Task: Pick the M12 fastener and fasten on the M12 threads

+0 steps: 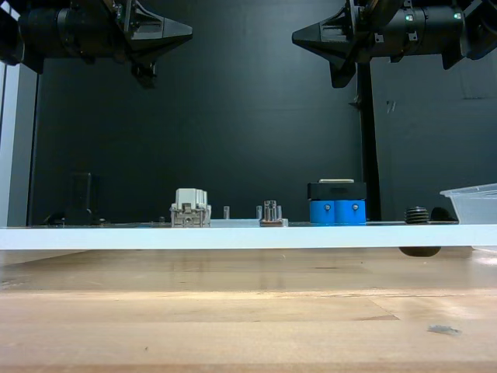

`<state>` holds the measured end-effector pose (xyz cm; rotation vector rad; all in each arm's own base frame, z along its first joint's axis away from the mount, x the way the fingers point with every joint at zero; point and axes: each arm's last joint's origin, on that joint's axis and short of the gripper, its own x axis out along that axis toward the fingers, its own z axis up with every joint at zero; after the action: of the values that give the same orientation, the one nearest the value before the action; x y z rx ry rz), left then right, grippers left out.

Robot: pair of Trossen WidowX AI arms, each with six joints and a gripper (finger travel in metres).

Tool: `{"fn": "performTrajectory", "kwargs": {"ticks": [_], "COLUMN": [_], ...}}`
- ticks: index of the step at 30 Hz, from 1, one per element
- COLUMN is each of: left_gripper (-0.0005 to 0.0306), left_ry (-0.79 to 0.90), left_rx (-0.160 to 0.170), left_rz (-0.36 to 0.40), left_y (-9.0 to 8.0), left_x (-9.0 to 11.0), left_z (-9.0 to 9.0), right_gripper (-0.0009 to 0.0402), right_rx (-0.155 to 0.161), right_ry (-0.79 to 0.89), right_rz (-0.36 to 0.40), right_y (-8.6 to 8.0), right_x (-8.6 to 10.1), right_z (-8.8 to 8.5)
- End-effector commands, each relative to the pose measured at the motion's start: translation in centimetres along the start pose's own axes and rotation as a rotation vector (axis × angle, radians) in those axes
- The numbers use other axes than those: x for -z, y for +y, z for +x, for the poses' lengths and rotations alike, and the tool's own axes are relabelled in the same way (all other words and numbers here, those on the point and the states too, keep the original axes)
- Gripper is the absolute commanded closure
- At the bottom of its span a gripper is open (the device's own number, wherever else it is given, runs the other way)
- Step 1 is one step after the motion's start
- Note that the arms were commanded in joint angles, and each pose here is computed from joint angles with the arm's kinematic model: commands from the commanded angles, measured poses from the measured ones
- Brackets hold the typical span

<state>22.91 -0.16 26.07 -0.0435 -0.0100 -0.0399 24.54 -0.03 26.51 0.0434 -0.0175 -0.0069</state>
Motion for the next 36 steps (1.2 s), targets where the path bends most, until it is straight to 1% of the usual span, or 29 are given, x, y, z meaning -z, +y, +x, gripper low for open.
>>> {"fn": "performTrajectory", "kwargs": {"ticks": [1,11,15,18,20,23,24,27,28,31,36], "left_gripper": [0.03,0.03,0.03,0.03,0.03,0.03,0.03,0.03,0.03,0.03,0.03], "left_ry": [0.0,0.0,0.0,0.0,0.0,0.0,0.0,-0.001,-0.001,0.0,0.0], "left_rx": [0.0,0.0,0.0,0.0,0.0,0.0,0.0,0.0,0.0,-0.001,-0.001], "left_rz": [0.0,0.0,0.0,0.0,0.0,0.0,0.0,0.0,0.0,0.0,0.0], "left_y": [0.0,0.0,0.0,0.0,0.0,0.0,0.0,0.0,0.0,0.0,0.0], "left_x": [0.0,0.0,0.0,0.0,0.0,0.0,0.0,0.0,0.0,0.0,0.0], "left_z": [0.0,0.0,0.0,0.0,0.0,0.0,0.0,0.0,0.0,0.0,0.0], "right_gripper": [0.0393,0.0393,0.0393,0.0393,0.0393,0.0393,0.0393,0.0393,0.0393,0.0393,0.0393], "right_rx": [0.001,0.0,0.0,-0.001,0.0,-0.001,-0.014,-0.071,-0.08,-0.115,-0.17], "right_ry": [-0.005,-0.002,0.006,0.006,0.045,0.163,0.206,0.336,0.377,0.497,0.663], "right_rz": [-0.008,0.002,-0.005,-0.005,-0.006,-0.022,-0.033,-0.05,-0.059,-0.126,-0.211], "right_y": [0.0,0.0,0.0,0.0,0.1,0.1,0.2,0.6,0.8,1.3,1.9], "right_x": [-0.1,0.0,0.1,-0.2,-0.4,-0.7,-0.9,-1.4,-1.5,-2.0,-2.9], "right_z": [0.0,0.0,0.0,-0.3,-0.5,-0.7,-0.8,-0.9,-1.0,-1.4,-2.2]}}
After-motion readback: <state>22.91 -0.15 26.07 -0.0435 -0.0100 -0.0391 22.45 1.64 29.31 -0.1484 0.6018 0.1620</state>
